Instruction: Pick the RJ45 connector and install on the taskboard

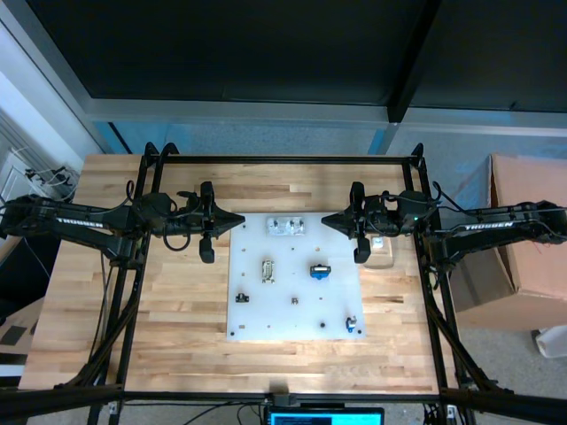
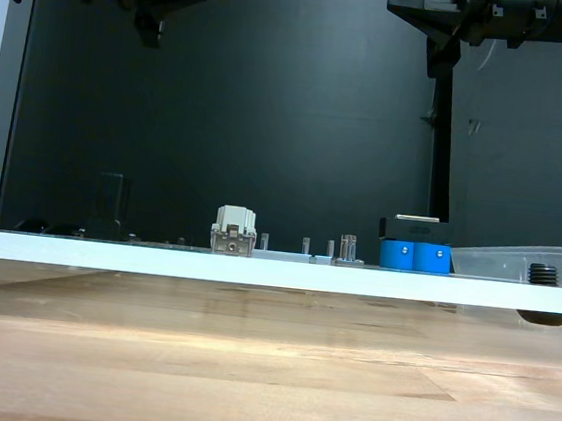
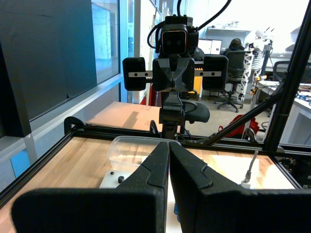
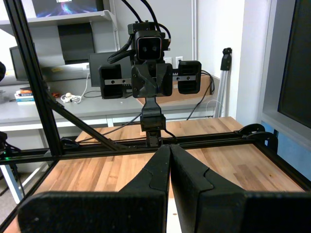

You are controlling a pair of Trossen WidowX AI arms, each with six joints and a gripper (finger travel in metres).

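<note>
Right claw [image 4: 170,145]: closed on nothing, fingers meeting tip to tip. In the high view it hangs raised at right of centre, pointing inward over the far right edge of the white board [image 1: 266,310].
Left claw [image 3: 169,142]: closed and empty too. It mirrors the right one at left of centre in the high view.
Clear tray [image 1: 383,258]: just below my right claw in the high view. It holds a pale shape, and I make out no cable on it.
RJ45 connector [image 3: 248,175]: in the left wrist view, a thin grey cable rises from a pale piece that I take for it.
Blue jack [image 1: 352,326]: lower right of the board in the high view, with a small grey-white piece on top. I cannot tell whether the plug is fully in.
Connector to claws: well apart from both, low and toward the near edge.
Step in hand, judged: checking the seat. If pressing is needed, I would descend directly above the jack, hold the boot upright and push straight down.
</note>
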